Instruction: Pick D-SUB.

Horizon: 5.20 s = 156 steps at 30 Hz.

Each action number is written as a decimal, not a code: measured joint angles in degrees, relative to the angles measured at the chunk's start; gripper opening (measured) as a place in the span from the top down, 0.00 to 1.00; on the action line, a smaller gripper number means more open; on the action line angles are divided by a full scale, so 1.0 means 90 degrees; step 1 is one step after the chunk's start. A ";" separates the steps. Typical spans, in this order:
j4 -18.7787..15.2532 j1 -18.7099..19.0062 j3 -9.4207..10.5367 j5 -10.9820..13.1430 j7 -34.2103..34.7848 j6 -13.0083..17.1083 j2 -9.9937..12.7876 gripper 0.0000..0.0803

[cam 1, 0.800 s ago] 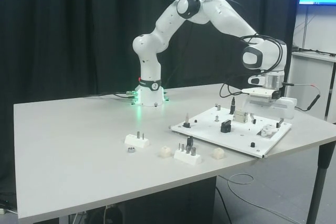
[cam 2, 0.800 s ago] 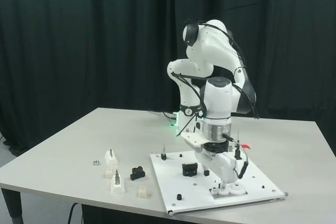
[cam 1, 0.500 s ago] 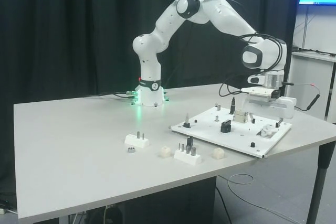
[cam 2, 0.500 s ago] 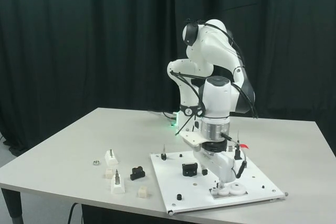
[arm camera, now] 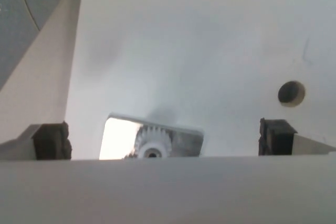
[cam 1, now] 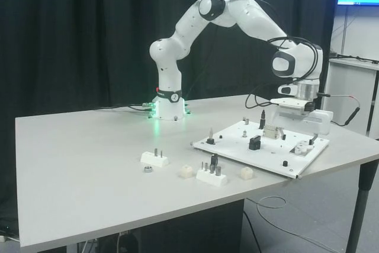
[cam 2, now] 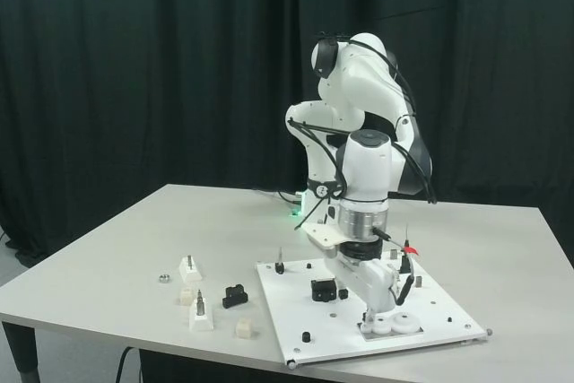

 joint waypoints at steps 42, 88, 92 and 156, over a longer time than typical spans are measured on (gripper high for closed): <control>0.0154 -0.0381 0.0007 -0.0457 -0.1021 0.0324 0.0056 0.00; -0.1345 -0.2032 0.0355 -0.1451 -0.2008 -0.0232 -0.1228 0.00; -0.1660 -0.2193 0.0407 -0.1450 -0.2076 0.0137 -0.1389 0.00; -0.2448 -0.2964 0.0455 -0.0458 -0.3324 0.1007 -0.1595 0.00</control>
